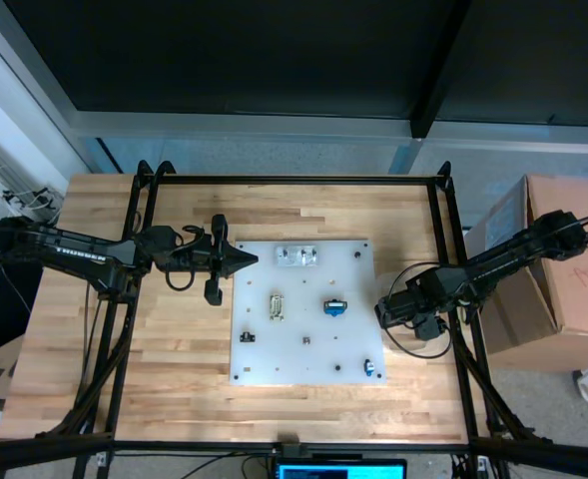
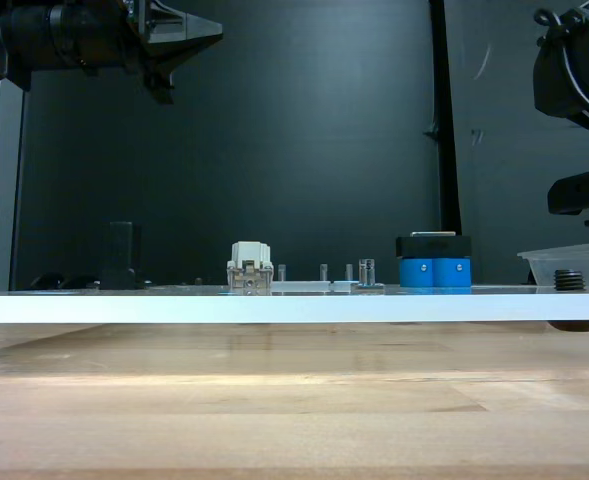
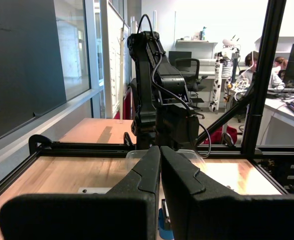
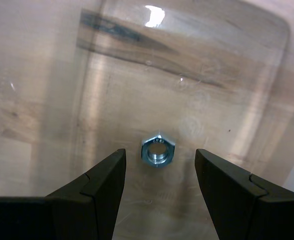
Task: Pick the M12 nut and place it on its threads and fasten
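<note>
Silver hexagonal M12 nut (image 4: 157,151) lies free and flat on the floor of the clear plastic tray (image 4: 221,75). It is clear of its seat.

We list the remaining items from largest to smallest.

1. The light wooden table (image 1: 174,379) carries the square white board (image 1: 274,349).
2. The black left arm (image 1: 64,249) reaches in from the left edge. The black right arm (image 1: 503,254) reaches in from the right edge.
3. The left gripper (image 3: 160,156) hangs high above the board's far left edge. In the left wrist view we see its jaws closed together on nothing.
4. The right gripper (image 4: 158,159) points down into the tray, just off the board's right edge. Its jaws stand apart.
5. In the right wrist view we see the nut between the two black fingers (image 4: 104,182), roughly centred. A visible gap remains on each side, so it touches neither.
6. The short black ribbed stud (image 2: 570,280) stands near the board's near right edge. In the low view we see its ribs bare.
</note>
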Available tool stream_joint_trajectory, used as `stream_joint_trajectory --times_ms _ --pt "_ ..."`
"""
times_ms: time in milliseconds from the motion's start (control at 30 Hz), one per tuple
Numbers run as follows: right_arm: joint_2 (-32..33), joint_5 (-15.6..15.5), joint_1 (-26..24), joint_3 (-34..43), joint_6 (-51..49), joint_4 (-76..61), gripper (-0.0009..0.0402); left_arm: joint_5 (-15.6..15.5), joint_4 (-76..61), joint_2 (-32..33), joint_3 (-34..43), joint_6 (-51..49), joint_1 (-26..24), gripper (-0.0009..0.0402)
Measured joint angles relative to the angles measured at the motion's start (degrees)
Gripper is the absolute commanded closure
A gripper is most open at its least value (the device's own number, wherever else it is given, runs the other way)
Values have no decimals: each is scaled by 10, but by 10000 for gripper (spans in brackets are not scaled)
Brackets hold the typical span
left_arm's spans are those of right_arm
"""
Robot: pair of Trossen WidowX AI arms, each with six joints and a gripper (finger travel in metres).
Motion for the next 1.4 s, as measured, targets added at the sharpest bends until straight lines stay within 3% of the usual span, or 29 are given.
stream_joint_trajectory --times_ms 267,633,1133,1400 --pt "0 -22 0 -14 0 15 201 0 0 0 0 0 0 393" --pt "0 -11 0 -15 0 22 203 0 0 0 0 0 0 393" --pt "0 -11 0 -17 0 21 322 0 0 0 0 0 0 393" --pt "-4 -11 -1 -9 7 8 346 0 0 0 0 0 0 393"
